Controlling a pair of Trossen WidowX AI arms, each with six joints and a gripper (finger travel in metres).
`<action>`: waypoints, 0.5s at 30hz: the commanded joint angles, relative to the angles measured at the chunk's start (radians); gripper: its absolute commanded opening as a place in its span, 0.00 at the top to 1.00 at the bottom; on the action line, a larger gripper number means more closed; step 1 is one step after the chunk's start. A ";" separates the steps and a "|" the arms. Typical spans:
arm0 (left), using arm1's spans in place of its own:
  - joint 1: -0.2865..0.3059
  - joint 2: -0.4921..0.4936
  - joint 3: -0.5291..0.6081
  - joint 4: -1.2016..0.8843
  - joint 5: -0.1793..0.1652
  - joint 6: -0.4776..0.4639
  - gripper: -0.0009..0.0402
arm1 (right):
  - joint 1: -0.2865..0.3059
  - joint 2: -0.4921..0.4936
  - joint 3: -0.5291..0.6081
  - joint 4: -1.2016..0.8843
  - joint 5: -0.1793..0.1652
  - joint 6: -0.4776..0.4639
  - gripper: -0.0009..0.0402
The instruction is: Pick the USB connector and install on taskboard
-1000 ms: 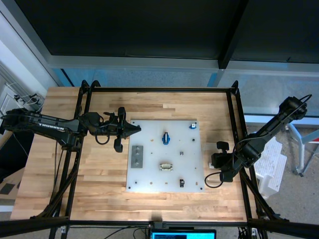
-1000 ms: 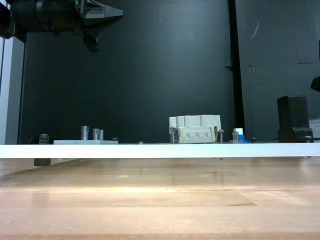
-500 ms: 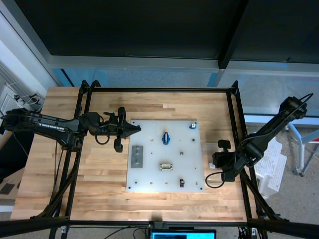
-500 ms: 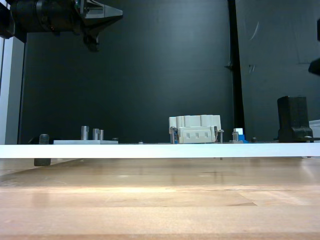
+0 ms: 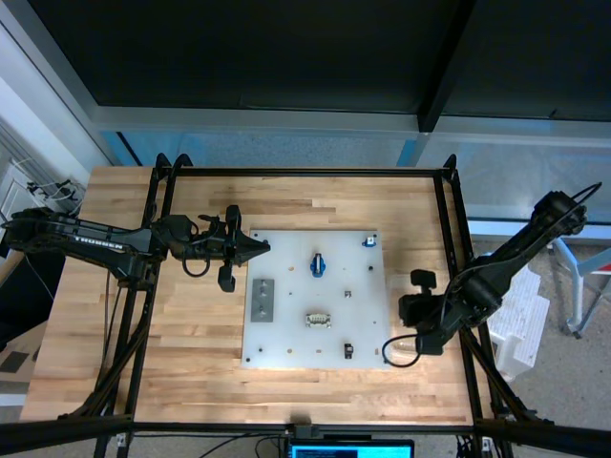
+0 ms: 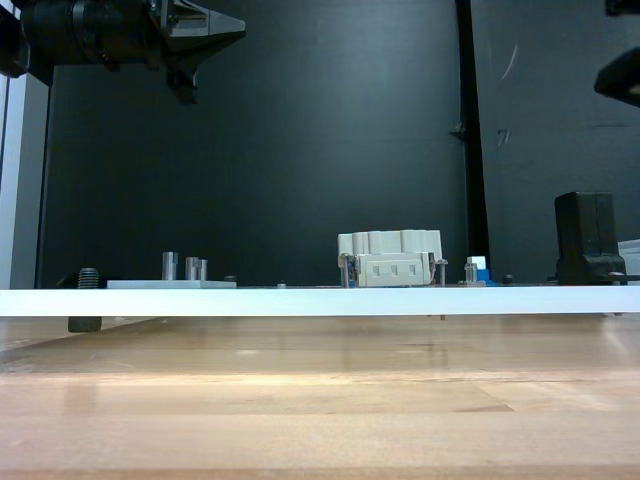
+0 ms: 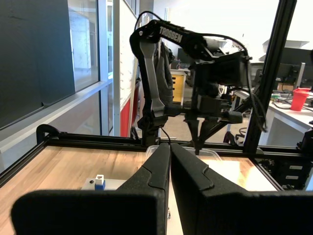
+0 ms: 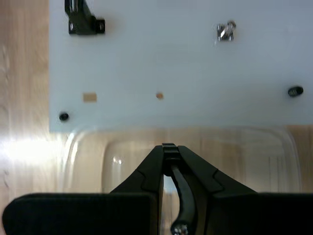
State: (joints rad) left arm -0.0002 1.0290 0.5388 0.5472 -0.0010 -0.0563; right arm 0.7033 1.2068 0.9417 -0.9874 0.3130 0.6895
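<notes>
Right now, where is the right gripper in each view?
High view: right gripper at the right, just outside the white board's right edge.
Low view: top right edge, high above the board.
Left wrist view: pointing down beyond the shut left gripper.
Right wrist view: over the clear tray's rim, shut on the USB connector.
Shared landmark: the white board; the left gripper hangs above its far left corner.

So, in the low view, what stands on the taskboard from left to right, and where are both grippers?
Black screw, grey block with pins, cream socket, small blue piece, black part. The left gripper hangs high above the left end of the taskboard; the right gripper is high at the right edge.
</notes>
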 commanded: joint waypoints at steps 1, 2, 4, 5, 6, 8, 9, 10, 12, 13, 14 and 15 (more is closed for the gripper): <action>0.000 0.000 0.000 0.000 0.000 0.000 0.98 | -0.027 0.070 0.065 0.001 0.001 -0.001 0.98; 0.000 0.000 0.000 0.000 0.000 0.000 0.98 | -0.037 0.095 0.087 0.001 0.001 -0.003 0.98; 0.000 0.000 0.000 0.000 0.000 0.000 0.98 | -0.053 0.142 0.133 0.002 0.001 -0.013 0.98; 0.000 0.000 0.000 0.000 0.000 0.000 0.98 | -0.058 0.166 0.156 0.002 0.001 -0.014 0.98; 0.000 0.000 0.000 0.000 0.000 0.000 0.98 | -0.066 0.192 0.180 0.003 0.000 -0.021 0.98; 0.000 0.000 0.000 0.000 0.000 0.000 0.98 | -0.073 0.238 0.224 0.003 0.000 -0.035 0.98; 0.000 0.000 0.000 0.000 0.000 0.000 0.98 | -0.075 0.259 0.243 0.004 0.000 -0.042 0.98; 0.000 0.000 0.000 0.000 0.000 0.000 0.98 | -0.076 0.278 0.261 0.005 0.000 -0.043 0.98; 0.000 0.000 0.000 0.000 0.000 0.000 0.98 | -0.077 0.315 0.294 0.005 -0.001 -0.043 0.98; 0.000 0.000 0.000 0.000 0.000 0.000 0.98 | -0.077 0.332 0.311 0.005 -0.001 -0.043 0.98; 0.000 0.000 0.000 0.000 0.000 0.000 0.98 | -0.077 0.349 0.328 0.006 -0.004 -0.043 0.98; 0.000 0.000 0.000 0.000 0.000 0.000 0.98 | -0.077 0.363 0.344 0.007 -0.014 -0.043 0.98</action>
State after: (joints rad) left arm -0.0002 1.0290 0.5388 0.5472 -0.0010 -0.0566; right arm 0.6258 1.5520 1.2655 -0.9829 0.3096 0.6445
